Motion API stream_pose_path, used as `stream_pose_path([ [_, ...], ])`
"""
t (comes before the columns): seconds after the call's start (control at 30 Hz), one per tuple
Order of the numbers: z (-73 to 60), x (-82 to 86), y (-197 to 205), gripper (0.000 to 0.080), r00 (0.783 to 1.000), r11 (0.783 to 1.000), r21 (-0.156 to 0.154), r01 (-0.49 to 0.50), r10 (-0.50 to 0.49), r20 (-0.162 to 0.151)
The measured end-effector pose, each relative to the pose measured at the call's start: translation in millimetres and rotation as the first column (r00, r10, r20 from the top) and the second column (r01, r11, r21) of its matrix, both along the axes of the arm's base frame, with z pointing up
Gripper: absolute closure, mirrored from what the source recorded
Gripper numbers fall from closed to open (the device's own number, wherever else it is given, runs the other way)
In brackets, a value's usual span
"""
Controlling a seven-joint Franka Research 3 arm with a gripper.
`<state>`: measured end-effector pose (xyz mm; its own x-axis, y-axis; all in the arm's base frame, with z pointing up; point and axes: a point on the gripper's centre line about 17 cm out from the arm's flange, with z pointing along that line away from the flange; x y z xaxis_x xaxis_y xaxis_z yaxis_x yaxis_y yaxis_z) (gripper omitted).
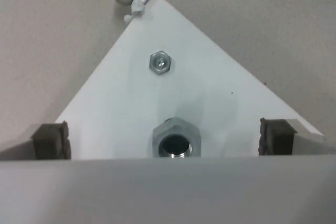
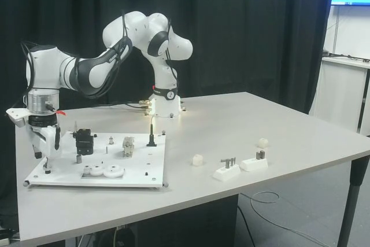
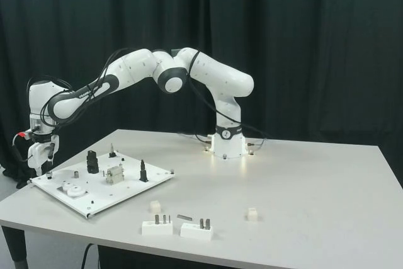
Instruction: Pick round peg 3.
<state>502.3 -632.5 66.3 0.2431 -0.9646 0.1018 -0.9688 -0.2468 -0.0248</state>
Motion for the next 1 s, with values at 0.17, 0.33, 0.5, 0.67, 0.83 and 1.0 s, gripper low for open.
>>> stream_pose_path([
  [0.17,0.2,0.3,0.0,0.0003,1.000,1.000,0.000,0.000,0.000,0.001],
  [0.33,0.8,0.9,0.0,0.0003,1.000,1.000,0.000,0.000,0.000,0.003],
  [0.5,1.5,1.6,-0.1,0.0003,1.000,1.000,-0.001,0.000,0.000,0.004],
  [0.67,2.5,2.4,-0.4,0.0003,1.000,1.000,-0.002,-0.001,0.001,0.005],
  [0.83,3.4,2.8,-0.7,0.0003,1.000,1.000,-0.004,-0.001,0.001,0.006],
  [1.0,4.0,3.0,-0.8,0.0003,1.000,1.000,-0.004,-0.002,0.002,0.006],
])
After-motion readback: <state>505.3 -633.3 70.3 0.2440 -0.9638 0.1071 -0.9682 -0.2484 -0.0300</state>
